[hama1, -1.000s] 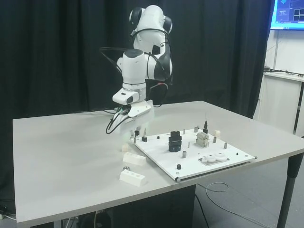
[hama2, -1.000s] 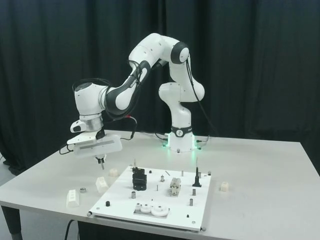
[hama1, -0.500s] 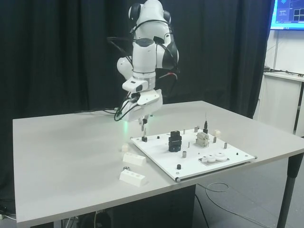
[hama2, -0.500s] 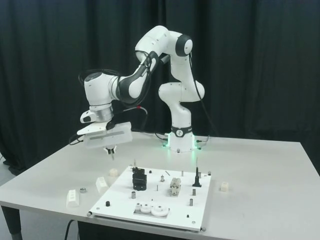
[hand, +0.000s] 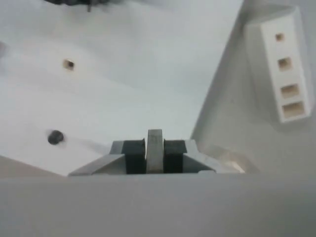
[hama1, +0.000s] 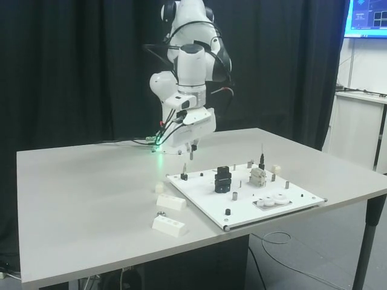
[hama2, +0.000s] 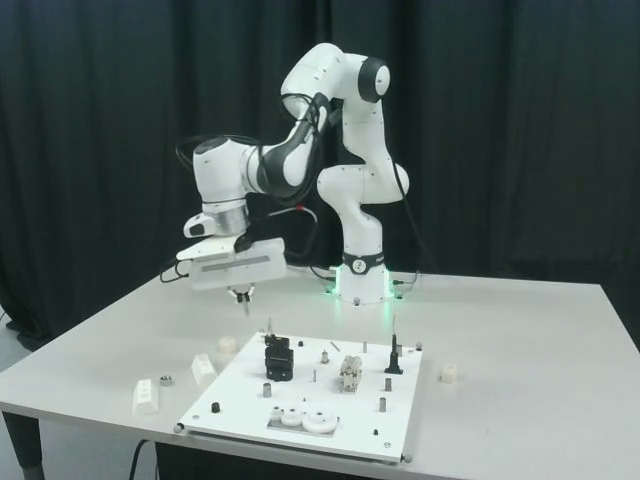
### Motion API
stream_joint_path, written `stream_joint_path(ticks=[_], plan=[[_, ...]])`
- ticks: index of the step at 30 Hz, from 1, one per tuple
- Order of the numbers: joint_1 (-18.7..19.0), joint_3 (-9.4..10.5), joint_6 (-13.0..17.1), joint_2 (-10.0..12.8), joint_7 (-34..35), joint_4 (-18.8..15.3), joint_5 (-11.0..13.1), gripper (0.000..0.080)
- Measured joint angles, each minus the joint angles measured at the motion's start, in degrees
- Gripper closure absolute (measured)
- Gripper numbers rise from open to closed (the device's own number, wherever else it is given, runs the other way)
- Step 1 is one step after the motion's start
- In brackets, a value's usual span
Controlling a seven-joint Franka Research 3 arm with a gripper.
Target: Insert square peg 2.
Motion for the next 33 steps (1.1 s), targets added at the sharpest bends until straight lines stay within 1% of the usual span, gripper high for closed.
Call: stream_joint_path(ticks=[8,12,15,19,25,29,33], plan=[[3.1,0.01,7.5,-3.5,1.8,-7.2,-0.5,0.0729],[4.4,0.01,9.9,-4.8,3.8,-9.9,-1.1,0.0729],[5.1,0.01,10.2,-5.5,6.0,-10.8,-1.7,0.0729],[5.6,0.02,10.2,-5.8,8.9,-11.2,-2.9,0.0729],[6.2,0.04,10.1,-5.8,14.6,-11.3,-3.8,0.0729],[6.6,0.1,10.1,-5.7,19.0,-11.3,-5.2,0.0729],[7.2,0.17,10.2,-5.5,21.6,-11.3,-6.1,0.0729]])
